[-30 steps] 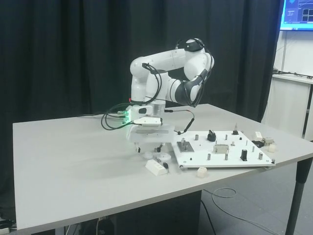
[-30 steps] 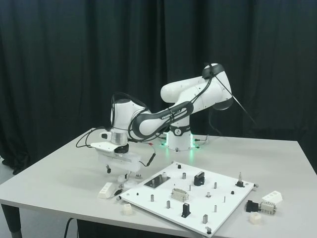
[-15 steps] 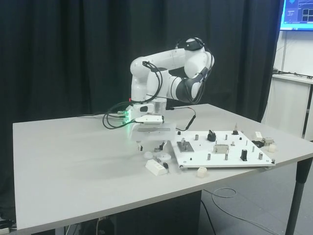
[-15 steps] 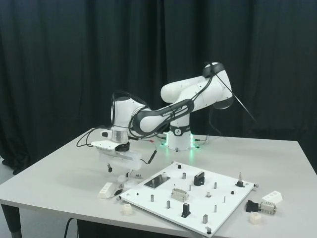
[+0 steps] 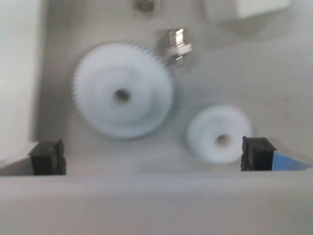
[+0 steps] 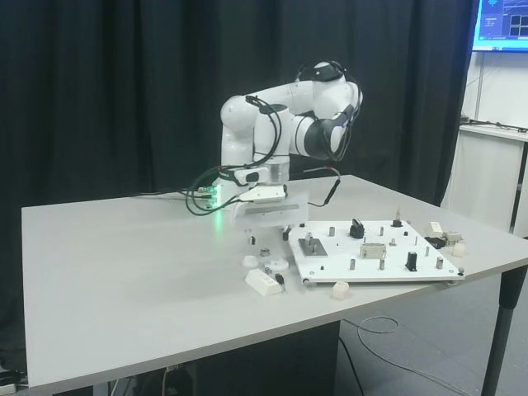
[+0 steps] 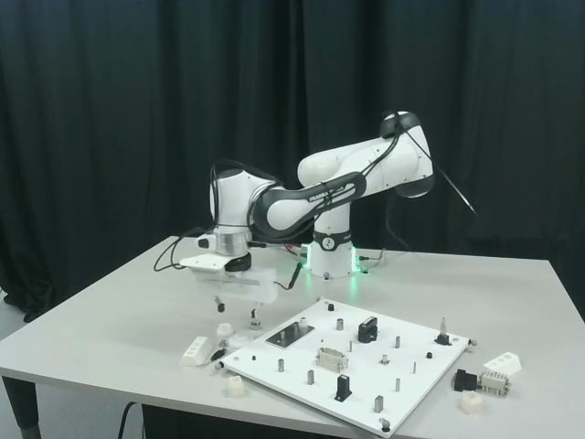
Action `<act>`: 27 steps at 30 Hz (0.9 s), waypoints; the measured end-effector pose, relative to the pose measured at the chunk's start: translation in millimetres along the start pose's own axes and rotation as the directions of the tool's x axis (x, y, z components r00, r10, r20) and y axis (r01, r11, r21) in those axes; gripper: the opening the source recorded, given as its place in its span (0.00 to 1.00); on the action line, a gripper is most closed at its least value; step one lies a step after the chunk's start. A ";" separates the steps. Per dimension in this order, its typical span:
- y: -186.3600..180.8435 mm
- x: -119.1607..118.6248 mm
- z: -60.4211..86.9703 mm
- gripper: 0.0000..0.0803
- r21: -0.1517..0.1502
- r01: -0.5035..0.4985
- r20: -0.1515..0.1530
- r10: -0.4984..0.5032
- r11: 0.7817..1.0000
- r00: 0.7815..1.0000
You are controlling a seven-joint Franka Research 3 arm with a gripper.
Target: Remove small gear.
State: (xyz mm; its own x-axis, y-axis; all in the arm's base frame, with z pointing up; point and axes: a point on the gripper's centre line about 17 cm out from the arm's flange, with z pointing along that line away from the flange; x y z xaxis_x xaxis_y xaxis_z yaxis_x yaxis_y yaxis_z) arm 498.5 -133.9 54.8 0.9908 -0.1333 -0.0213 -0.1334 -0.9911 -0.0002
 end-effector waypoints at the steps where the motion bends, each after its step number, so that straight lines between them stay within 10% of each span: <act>1: -4.0 -1.9 -1.1 1.00 0.007 -0.004 0.005 0.004 1.000 1.000; 15: -62.1 -30.1 -7.8 1.00 0.069 -0.046 0.070 0.041 0.997 0.997; 27: -102.1 -51.2 -4.2 1.00 0.063 -0.083 0.089 0.078 0.994 0.993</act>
State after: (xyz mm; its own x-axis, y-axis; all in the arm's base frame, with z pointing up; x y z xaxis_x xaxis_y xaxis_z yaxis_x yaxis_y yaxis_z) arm 461.4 -25.9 60.1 0.9716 -0.2091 -0.1104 -0.2167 -0.9743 -0.0618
